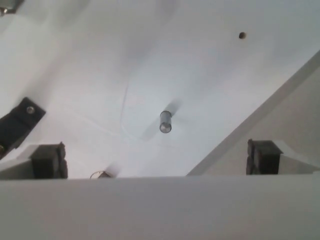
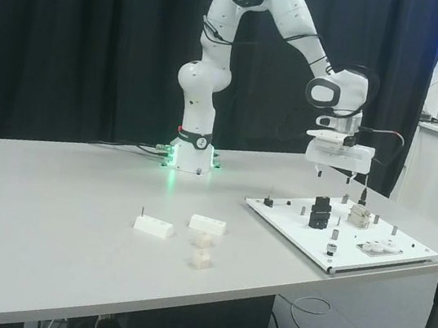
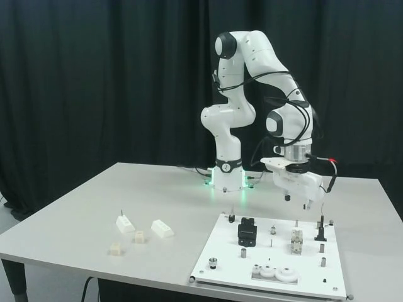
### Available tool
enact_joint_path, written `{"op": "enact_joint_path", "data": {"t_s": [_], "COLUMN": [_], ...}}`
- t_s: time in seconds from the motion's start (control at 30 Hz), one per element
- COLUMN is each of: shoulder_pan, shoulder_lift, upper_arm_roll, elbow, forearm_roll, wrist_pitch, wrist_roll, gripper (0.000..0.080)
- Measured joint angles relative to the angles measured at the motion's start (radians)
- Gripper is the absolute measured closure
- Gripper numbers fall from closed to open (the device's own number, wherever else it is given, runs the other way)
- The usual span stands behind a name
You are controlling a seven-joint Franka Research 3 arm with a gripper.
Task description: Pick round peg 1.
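Now | arm bent over white board (image 3: 271,258) | gripper (image 1: 155,155) spread wide, empty, above upright round peg (image 1: 165,121)

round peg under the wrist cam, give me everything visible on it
The round peg is a short grey cylinder, metallic-looking, standing upright on the white board near the board's edge. Nothing touches it but the board. It stands alone between the open fingers of the gripper, which hangs above it, not gripping it.

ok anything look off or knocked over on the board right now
Nothing stands out. The white board lies flat on the grey table, its pegs upright; the round peg stands below the open claw. The white blocks sit apart, undisturbed.
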Motion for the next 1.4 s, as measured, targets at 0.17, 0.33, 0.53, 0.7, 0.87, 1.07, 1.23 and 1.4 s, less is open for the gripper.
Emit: {"op": "enact_joint_path", "data": {"t_s": [0.17, 0.33, 0.53, 0.7, 0.87, 1.07, 1.23, 1.4], "shoulder_pan": [-0.001, -0.001, -0.001, -0.003, -0.011, -0.036, -0.067, -0.108], "shoulder_lift": [-0.001, -0.002, -0.003, -0.008, -0.014, -0.027, -0.041, -0.054], "upper_arm_roll": [0.000, 0.000, 0.000, 0.000, -0.002, -0.002, -0.001, 0.002], "elbow": [0.000, 0.000, 0.000, 0.002, 0.006, 0.020, 0.029, 0.037], "forearm_roll": [-0.001, -0.006, -0.016, -0.030, -0.077, -0.157, -0.224, -0.271], "wrist_pitch": [0.000, -0.001, -0.007, -0.017, -0.035, -0.089, -0.141, -0.182], "wrist_roll": [0.000, 0.000, 0.000, -0.003, -0.010, -0.026, -0.062, -0.113], "gripper": [0.0003, 0.0003, 0.0003, 0.0003, 0.0003, 0.0003, 0.0003, 0.0003]}}
